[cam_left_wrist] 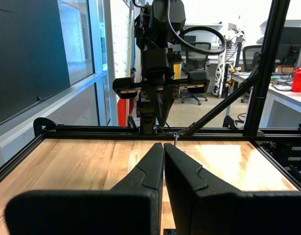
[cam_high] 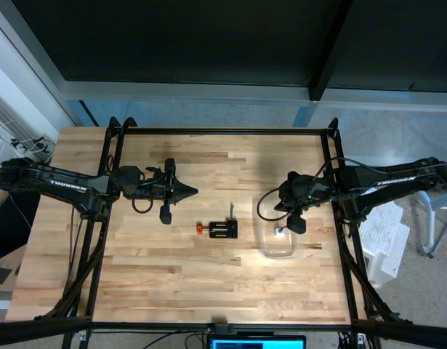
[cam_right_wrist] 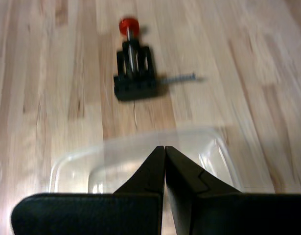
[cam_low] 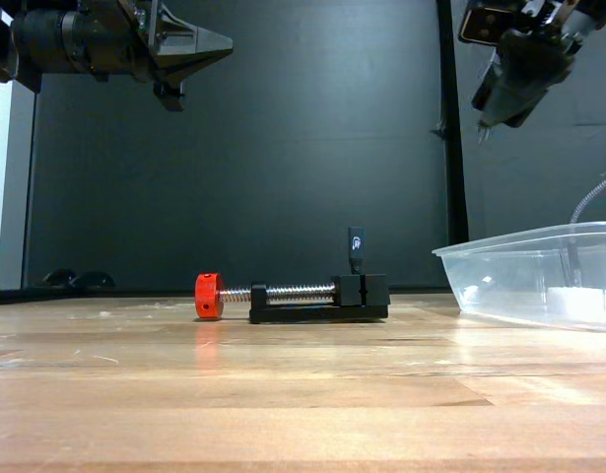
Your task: Pick the USB-C connector and install on taskboard
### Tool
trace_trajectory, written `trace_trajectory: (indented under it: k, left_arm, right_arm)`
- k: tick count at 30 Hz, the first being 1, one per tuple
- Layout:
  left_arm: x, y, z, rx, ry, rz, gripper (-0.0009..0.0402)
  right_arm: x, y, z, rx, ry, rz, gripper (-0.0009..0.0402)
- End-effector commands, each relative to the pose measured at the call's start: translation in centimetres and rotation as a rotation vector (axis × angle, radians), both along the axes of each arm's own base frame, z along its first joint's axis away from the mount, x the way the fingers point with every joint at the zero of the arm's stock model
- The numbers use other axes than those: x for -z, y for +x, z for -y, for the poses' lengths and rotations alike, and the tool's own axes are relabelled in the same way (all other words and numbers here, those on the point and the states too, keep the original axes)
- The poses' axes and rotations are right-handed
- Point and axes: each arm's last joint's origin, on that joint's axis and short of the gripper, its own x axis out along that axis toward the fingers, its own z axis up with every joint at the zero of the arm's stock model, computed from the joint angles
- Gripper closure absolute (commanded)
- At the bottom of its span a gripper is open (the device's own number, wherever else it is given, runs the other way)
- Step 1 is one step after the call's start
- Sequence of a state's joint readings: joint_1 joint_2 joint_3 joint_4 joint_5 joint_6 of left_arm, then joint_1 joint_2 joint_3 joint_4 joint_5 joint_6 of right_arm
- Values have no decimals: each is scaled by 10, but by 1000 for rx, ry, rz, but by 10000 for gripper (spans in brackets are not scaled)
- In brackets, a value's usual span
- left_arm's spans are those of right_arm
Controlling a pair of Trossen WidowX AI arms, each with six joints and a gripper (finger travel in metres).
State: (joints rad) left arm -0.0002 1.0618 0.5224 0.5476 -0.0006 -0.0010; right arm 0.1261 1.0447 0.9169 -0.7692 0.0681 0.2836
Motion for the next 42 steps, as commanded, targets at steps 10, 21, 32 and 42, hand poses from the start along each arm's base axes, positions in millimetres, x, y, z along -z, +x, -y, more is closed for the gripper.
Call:
trace_trajectory:
  k: [10,21,32,42]
  left_arm:
    - [0,0,0,0,0,0,393]
    - [0,0,0,0,0,0,393]
    - [0,0,0,0,0,0,393]
    - [0,0,0,0,0,0,393]
  right_arm:
    - [-7,18,-15,-27,-10,-306,393]
    - [9,30,-26,-42,-14,-491,370]
    - [32,44,-35,-27,-30,-595,279]
    - [47,50,-40,-25,-63,-605,223]
